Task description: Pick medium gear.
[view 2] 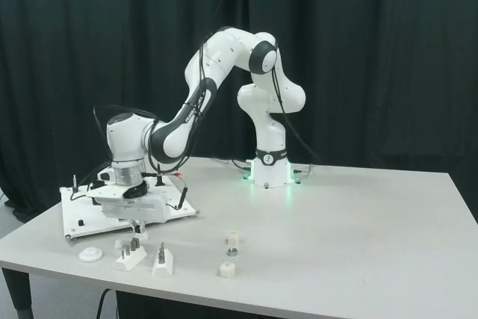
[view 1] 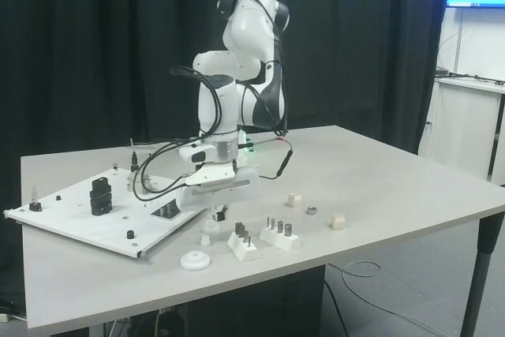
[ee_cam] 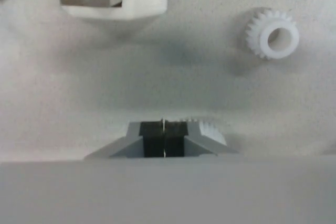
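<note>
The hand [ee_cam: 164, 139] is clamped on the white medium gear [ee_cam: 206, 129], low over the grey counter [view 1: 379, 171] near its front left edge; a smaller gear [ee_cam: 272, 34] lies nearby.

— Where is the gear [ee_cam: 209, 129]?

— Right at the claw [ee_cam: 164, 139], tucked behind its tips. Only one side shows in the wrist view, poking out past one finger.

— What does it look like?

— White, with a row of straight teeth along the rim. It seems to lie flat on the grey table, teeth outward.

— Is it gripped?

— I cannot tell. The black pads meet in front of it and hide most of its body. From the room views the claw covers it.
</note>
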